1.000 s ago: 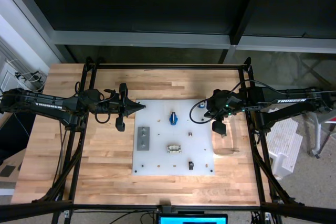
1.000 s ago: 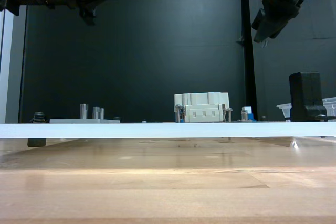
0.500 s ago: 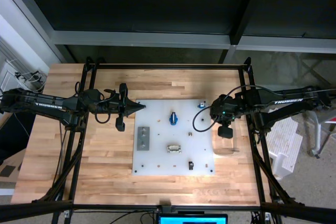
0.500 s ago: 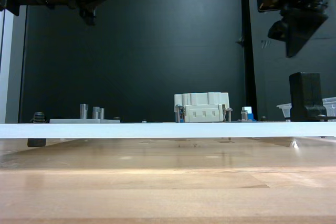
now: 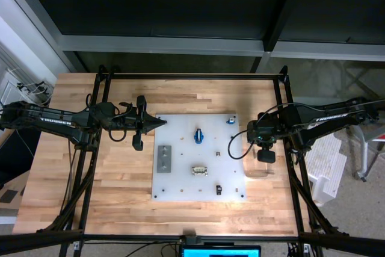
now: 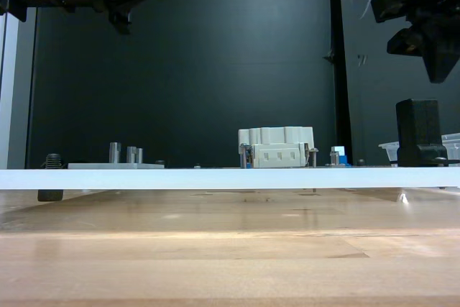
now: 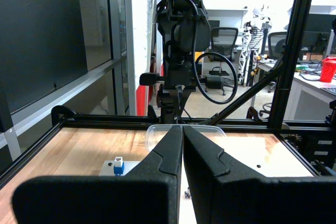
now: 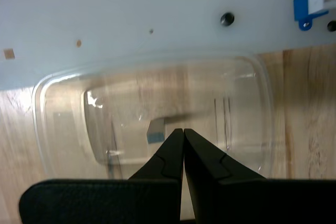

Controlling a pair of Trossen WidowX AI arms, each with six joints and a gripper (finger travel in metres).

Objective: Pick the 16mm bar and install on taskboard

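A short grey bar (image 8: 156, 131) lies free on the floor of a clear plastic container (image 8: 39, 93), just off the white taskboard's (image 5: 180, 185) right edge. My right gripper (image 8: 184, 130) hangs above that container (image 5: 260, 173), pointing down, shut and holding nothing; its tips show right beside the bar. From above, the right gripper (image 5: 266, 156) is over the container's far end. My left gripper (image 5: 161, 123) is shut and empty, level and high over the board's far left corner, also seen as left gripper (image 7: 182, 128).
On the board are a grey block with pegs (image 5: 164, 159), a blue part (image 5: 198, 136), a beige connector (image 5: 199, 171), a black piece (image 5: 219, 190) and a small blue-white part (image 5: 230, 120). Thin pins (image 8: 107, 156) also lie in the container. A black frame surrounds the table.
My right gripper has moved right and nearer, from over the board's right edge to above the clear container. The left arm has not moved.
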